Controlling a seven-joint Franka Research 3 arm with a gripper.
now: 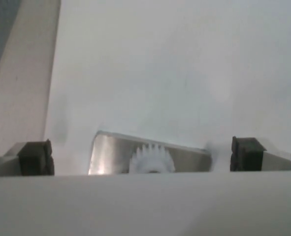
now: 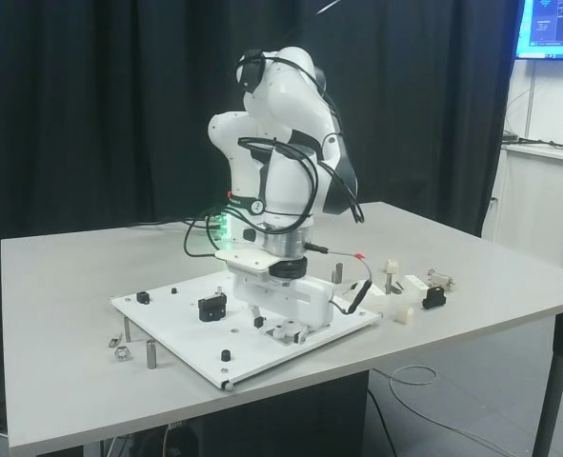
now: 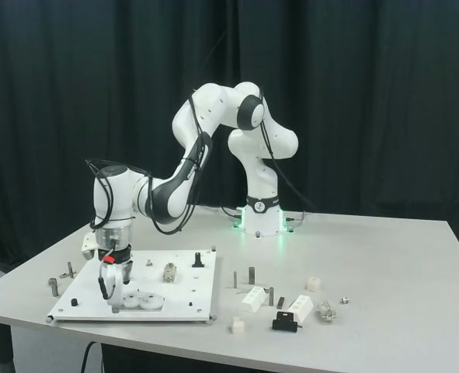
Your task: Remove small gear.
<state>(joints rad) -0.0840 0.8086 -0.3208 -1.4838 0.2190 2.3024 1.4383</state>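
Observation:
A small white gear point(image 1: 151, 160) sits on a grey metal plate point(image 1: 111, 155); its lower half is hidden behind a white body in the foreground. My gripper point(image 1: 140, 156) is open, with its black pads point(image 1: 35, 158) standing wide on either side of the plate and touching nothing. From the first room view the gripper point(image 2: 283, 322) hangs low over the gear mount point(image 2: 291, 334) near the front edge of the white board point(image 2: 181, 328). The second room view shows the gripper point(image 3: 110, 292) just beside the white gears point(image 3: 142, 300) on the board point(image 3: 179, 299).
A black fixture point(image 2: 211, 307) and small black pegs stand on the board. Loose pegs point(image 2: 152, 350) and a nut point(image 2: 121, 352) lie off its left corner. White blocks point(image 3: 254, 298), a white cube point(image 2: 402, 312) and a black part point(image 2: 434, 299) lie on the grey table to the right.

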